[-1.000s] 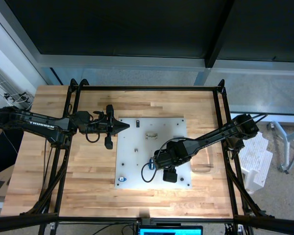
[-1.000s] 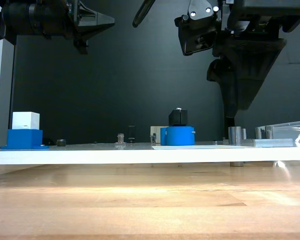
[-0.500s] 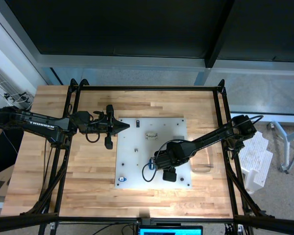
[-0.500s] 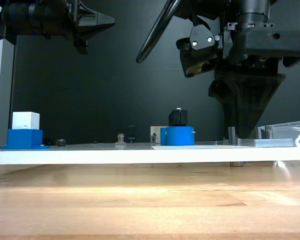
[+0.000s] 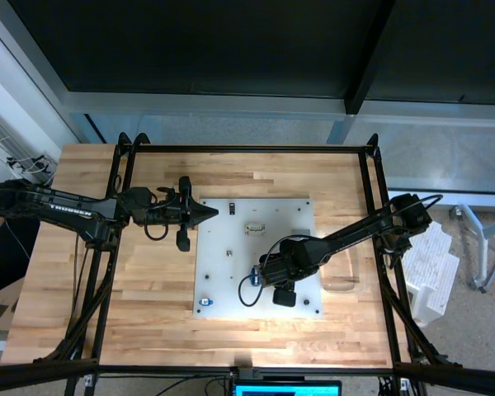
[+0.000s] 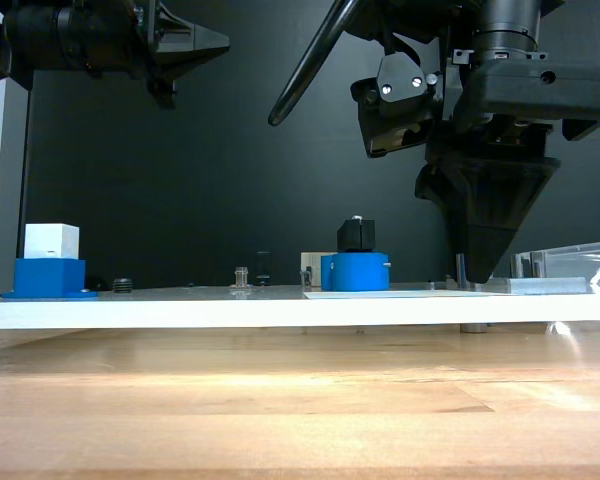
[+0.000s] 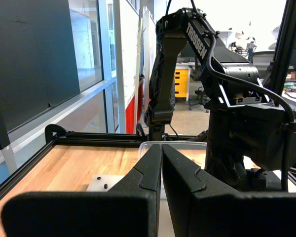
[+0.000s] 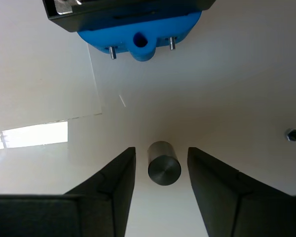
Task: Remove the 16mm cylinder and place in the container
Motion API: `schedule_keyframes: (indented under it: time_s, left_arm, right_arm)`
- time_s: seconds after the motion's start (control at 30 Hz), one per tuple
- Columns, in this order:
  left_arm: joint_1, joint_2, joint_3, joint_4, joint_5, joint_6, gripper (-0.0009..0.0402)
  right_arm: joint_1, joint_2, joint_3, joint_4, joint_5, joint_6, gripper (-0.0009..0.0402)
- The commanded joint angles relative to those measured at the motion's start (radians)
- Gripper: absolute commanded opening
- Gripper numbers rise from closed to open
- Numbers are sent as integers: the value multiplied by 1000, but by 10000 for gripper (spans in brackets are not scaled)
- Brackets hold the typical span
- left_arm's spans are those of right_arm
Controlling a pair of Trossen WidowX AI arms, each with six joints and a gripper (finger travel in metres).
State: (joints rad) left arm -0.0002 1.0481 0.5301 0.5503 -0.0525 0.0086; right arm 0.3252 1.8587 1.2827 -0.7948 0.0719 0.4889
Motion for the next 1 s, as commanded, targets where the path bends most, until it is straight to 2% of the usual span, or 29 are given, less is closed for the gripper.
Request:
schedule_keyframes:
  time_s: [0.03,0.53,0.77,1.0]
  left_arm:
    - [0,0,0,0,0,0,0]
    - [0,0,0,0,0,0,0]
    - [0,0,0,0,0,0,0]
    - [0,0,0,0,0,0,0]
  right_arm:
    - [0,0,1,1,0,0,110]
    - [-1,0,1,0,-2,0,-2]
    - [-2,-26,1,-1,-4,0,8]
    - [-7,-98,1,-20,-4,0,8]
